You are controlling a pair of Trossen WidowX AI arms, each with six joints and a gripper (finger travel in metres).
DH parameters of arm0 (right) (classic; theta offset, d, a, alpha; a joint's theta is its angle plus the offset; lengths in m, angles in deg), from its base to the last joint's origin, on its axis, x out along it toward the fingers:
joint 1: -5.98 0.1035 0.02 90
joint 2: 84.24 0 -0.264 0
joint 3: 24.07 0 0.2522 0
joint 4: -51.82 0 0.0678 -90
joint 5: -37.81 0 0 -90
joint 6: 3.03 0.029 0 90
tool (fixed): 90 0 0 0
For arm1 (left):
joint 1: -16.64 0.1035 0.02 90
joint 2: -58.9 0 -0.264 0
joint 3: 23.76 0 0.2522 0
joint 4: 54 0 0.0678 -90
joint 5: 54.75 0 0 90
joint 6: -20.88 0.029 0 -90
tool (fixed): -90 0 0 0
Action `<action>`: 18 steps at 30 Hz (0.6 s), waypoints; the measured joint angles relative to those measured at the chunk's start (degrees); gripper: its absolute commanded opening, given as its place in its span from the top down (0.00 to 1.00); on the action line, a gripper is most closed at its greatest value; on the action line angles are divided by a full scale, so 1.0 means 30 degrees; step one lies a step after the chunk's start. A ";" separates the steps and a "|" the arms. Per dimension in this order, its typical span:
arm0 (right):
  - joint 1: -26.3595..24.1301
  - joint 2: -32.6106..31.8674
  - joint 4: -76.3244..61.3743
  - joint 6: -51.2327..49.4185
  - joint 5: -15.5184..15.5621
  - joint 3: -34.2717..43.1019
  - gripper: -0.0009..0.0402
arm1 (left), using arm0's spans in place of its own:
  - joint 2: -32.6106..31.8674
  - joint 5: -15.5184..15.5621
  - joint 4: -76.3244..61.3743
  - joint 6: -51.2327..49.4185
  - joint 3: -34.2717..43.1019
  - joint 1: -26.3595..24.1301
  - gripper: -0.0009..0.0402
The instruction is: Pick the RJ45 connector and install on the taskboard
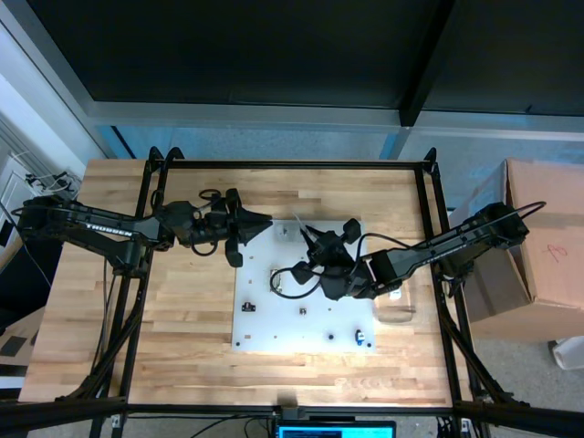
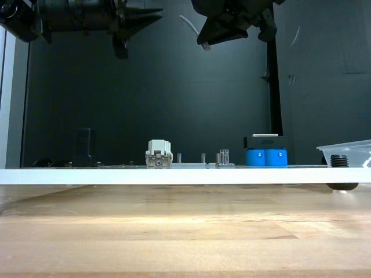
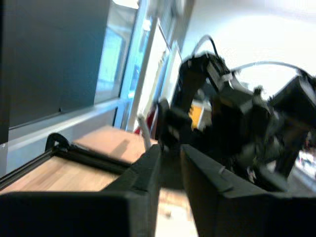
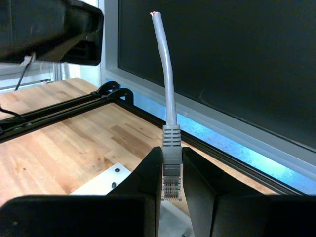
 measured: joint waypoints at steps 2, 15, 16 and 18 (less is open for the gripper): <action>-0.0007 0.0000 0.0036 -0.0175 0.0000 0.0000 0.98 | -0.0175 0.0452 0.0095 -0.0357 0.0270 0.0007 0.69; -0.0029 0.0000 0.0831 -0.1144 -0.0015 0.0007 0.98 | -0.2667 0.0925 0.0051 -0.1865 0.2871 0.0007 0.50; -0.0029 0.0000 0.0838 -0.1173 -0.0015 0.0007 0.98 | -0.2776 0.0918 0.0058 -0.1887 0.2936 0.0007 0.50; -0.0029 0.0000 0.0838 -0.1231 -0.0015 0.0007 0.98 | -0.2994 0.0925 -0.0015 -0.1887 0.2994 0.0007 0.52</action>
